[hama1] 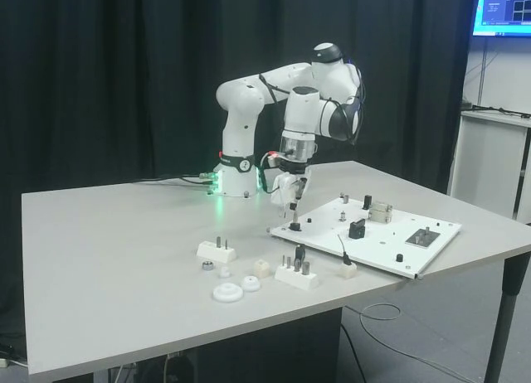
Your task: Pick USB.
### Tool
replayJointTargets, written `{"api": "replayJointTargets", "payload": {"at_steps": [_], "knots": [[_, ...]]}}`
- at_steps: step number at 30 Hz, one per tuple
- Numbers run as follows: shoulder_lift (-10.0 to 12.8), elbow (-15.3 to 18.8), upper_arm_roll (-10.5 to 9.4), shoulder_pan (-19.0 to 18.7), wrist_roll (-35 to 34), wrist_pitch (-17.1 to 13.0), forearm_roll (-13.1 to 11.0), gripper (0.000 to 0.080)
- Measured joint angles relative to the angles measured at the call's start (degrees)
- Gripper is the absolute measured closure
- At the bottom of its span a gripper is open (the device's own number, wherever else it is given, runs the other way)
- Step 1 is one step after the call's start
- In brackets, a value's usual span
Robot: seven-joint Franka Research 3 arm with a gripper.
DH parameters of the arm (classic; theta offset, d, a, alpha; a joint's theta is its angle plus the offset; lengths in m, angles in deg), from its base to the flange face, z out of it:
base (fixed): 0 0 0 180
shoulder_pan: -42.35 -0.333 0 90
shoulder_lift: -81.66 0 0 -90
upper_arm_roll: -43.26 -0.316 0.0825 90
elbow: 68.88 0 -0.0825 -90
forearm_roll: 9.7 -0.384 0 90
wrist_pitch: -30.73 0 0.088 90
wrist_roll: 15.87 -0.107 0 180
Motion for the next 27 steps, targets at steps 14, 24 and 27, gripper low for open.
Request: {"api": "replayJointTargets", "payload": {"at_steps": [14, 24, 27], "knots": [[0.07, -0.47, 1.64, 0.22, 0.06, -0.35, 0.47, 0.0003], [0.09, -0.74, 2.12, 0.49, 4.58, -2.21, 1.07, 0.0003], [0.09, -0.82, 2.21, 0.56, 6.49, -2.96, 1.43, 0.0003]]}}
